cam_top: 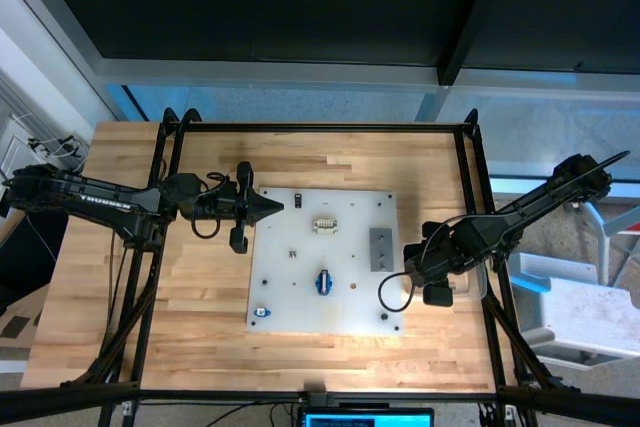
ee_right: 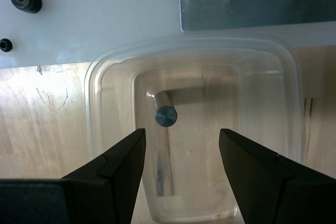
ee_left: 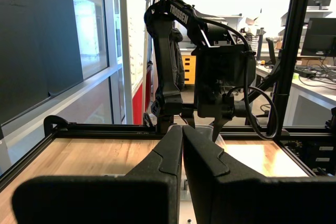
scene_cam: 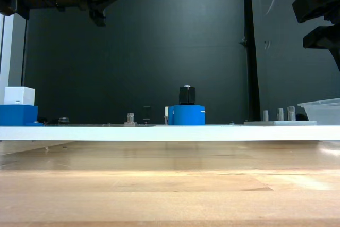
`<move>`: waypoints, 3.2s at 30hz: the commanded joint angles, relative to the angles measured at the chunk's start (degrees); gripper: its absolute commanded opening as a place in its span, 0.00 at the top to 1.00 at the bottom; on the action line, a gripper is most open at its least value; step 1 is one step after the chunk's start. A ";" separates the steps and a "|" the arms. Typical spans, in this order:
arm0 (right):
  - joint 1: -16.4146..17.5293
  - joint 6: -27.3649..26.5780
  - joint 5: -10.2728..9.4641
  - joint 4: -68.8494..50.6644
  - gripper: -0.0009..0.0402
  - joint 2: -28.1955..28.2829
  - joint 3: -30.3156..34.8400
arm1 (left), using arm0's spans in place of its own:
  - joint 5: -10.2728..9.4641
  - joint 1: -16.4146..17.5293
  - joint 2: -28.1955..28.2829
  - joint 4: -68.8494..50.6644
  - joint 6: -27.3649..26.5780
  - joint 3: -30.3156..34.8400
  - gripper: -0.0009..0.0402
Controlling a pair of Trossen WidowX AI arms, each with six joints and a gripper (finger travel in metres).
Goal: Pick the 16mm cylinder and place it in the taskboard
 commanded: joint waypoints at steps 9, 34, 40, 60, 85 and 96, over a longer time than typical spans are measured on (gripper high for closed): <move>0.46 0.07 0.20 2.56 0.51 0.81 -1.29 | 0.00 0.02 0.02 0.02 0.02 0.00 0.98; 0.59 0.28 0.20 9.77 0.51 0.81 -7.19 | 0.00 0.00 0.02 0.02 0.00 0.00 0.98; 0.59 0.13 0.17 11.19 0.51 2.56 -7.72 | 0.00 0.00 0.02 0.00 0.02 0.00 0.98; 0.57 0.22 -0.24 15.63 0.54 2.99 -11.10 | 0.00 0.02 0.02 0.02 0.00 0.00 0.98; 0.55 0.11 -0.22 16.98 0.58 2.99 -12.00 | 0.00 0.00 0.02 0.02 0.00 0.00 0.98; 0.55 0.07 -0.24 17.07 0.75 2.99 -12.00 | 0.00 0.00 0.02 0.02 0.02 0.00 0.98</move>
